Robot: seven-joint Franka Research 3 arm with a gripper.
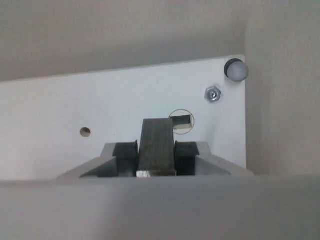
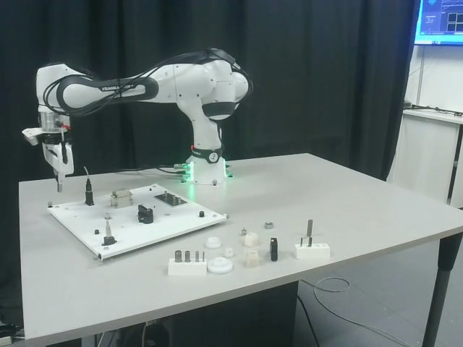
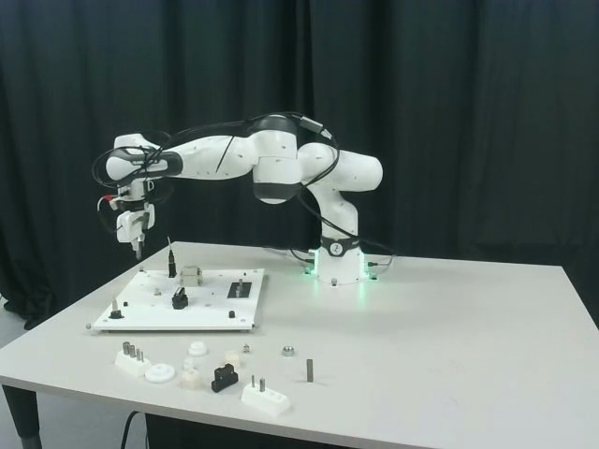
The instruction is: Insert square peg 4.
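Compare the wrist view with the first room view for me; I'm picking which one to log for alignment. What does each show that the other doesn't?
Only the wrist view shows the square hole just past the peg's tip, and a nut near the board's corner. Only the first room view shows the whole arm, the grey table and the loose parts in front of the board. Both show the white board and the tool shut on the square peg above it.
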